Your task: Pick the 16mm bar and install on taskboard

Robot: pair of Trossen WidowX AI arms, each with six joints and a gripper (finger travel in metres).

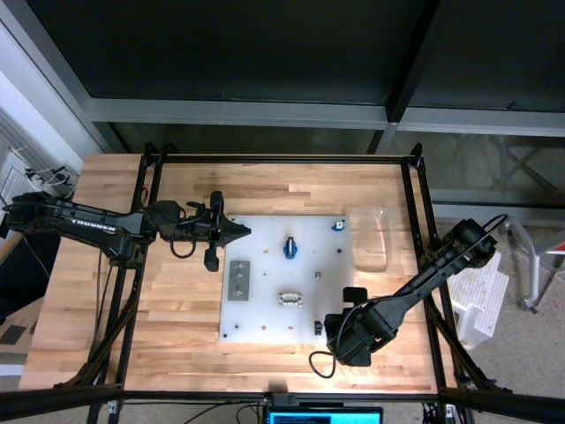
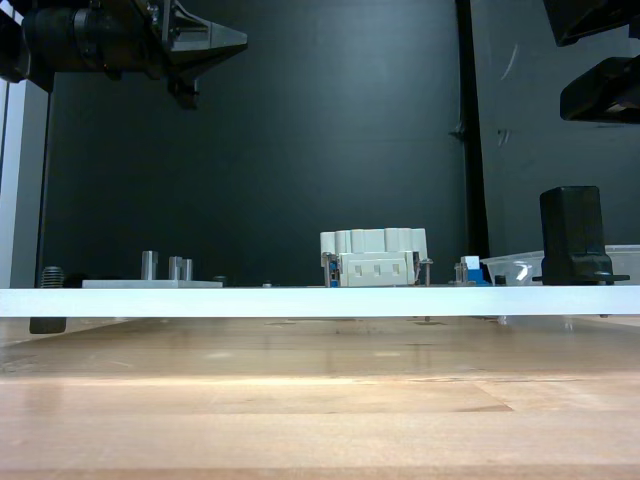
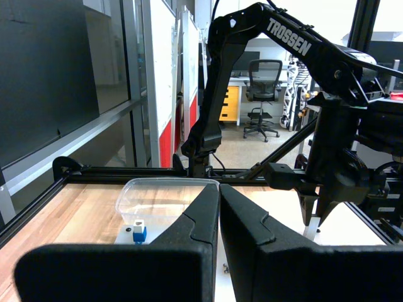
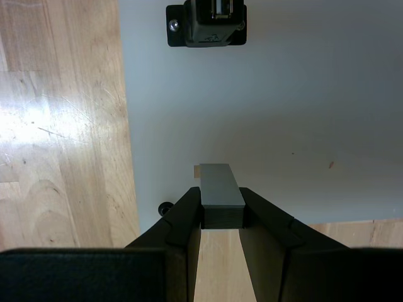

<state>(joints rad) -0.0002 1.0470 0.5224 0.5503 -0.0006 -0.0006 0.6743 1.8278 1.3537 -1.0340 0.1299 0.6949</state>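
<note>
My right gripper [image 4: 221, 214] points down over the taskboard [image 4: 283, 94]. Its fingers [image 4: 182, 220] are clamped on the 16mm bar [image 4: 220, 185], a short grey block that I grip by its two sides, with its free end sticking out past my fingertips. The bar hangs over the white board close to its near right corner, just beside a small black screw head [image 4: 165, 207]. The wooden table [image 4: 63, 126] shows past the two board edges that meet there. I cannot tell whether the bar's end touches the board. A black connector [image 4: 206, 24] is fixed to the board, apart from the bar. My left gripper [image 1: 237, 231] hovers above the board's far left edge, pointing to the right across it, well apart from the bar. Its two fingers are pressed together with nothing between them. On the board, nearer than that gripper, lies the grey metal block [image 1: 239, 278]. The blue fitting [image 1: 290, 247] stands toward the far middle, and a cream connector [image 1: 290, 300] sits nearer the middle. A clear plastic tray [image 1: 369, 237] rests on the table at the board's far right edge.
</note>
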